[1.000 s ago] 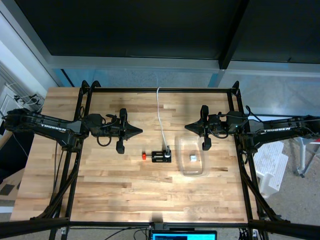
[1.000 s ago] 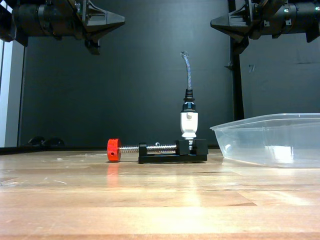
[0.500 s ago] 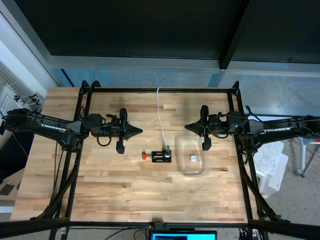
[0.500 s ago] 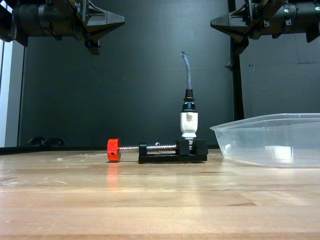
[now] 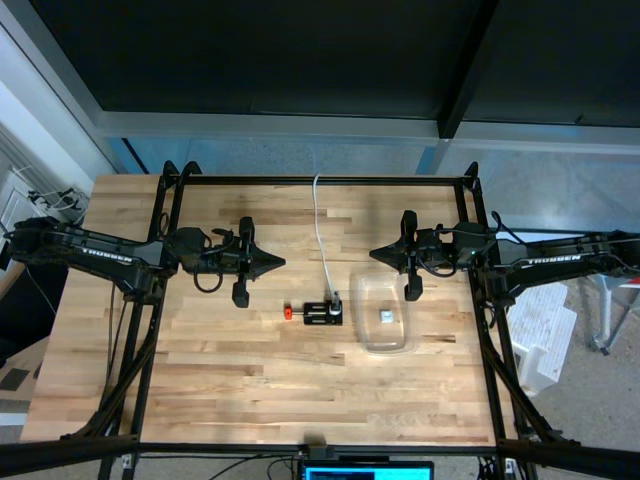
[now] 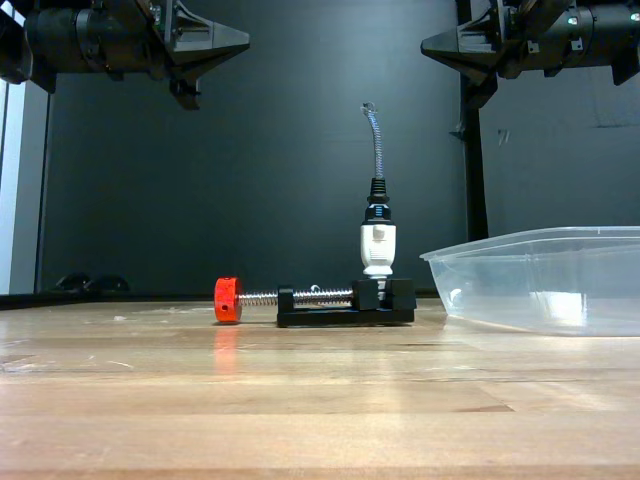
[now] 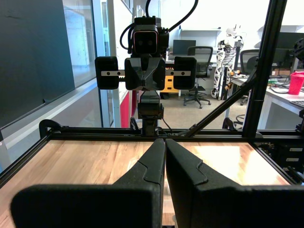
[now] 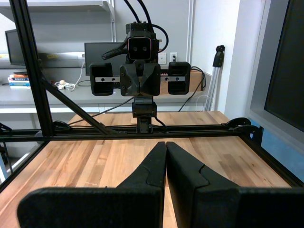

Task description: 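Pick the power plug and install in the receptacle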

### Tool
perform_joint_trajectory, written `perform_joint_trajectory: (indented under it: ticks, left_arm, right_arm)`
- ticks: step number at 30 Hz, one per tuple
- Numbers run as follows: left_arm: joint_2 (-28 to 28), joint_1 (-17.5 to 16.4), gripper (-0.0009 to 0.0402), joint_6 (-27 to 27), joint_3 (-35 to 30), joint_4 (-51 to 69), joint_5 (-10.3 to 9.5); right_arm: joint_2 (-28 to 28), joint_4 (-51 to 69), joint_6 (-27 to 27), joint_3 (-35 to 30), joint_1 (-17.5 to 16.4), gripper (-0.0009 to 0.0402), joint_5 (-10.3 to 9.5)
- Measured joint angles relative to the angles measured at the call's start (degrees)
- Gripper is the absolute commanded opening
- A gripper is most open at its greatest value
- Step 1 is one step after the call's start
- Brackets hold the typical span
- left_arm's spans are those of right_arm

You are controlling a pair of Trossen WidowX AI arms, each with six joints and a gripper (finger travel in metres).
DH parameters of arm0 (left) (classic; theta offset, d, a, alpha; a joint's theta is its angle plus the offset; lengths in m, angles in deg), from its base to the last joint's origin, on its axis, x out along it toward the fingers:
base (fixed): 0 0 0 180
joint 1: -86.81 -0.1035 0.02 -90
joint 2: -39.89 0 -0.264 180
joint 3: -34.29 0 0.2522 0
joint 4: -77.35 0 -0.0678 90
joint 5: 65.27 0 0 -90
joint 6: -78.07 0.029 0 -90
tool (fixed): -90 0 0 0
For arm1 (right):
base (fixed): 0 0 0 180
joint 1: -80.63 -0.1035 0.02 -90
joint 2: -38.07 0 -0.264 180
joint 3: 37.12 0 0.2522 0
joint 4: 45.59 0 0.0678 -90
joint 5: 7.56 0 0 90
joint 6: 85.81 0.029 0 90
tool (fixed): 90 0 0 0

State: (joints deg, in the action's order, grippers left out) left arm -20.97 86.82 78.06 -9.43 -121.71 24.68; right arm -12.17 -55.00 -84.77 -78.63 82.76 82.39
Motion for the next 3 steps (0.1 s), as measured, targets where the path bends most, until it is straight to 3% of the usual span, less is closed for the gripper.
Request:
perform_joint_trajectory:
  ticks: [3]
  left_arm:
    - [0.0, 0.0, 0.0000, 0.0, 0.0, 0.0, 0.02]
  right_arm:
    - [0.0, 0.0, 0.0, 0.0, 0.0, 0.0000, 0.00]
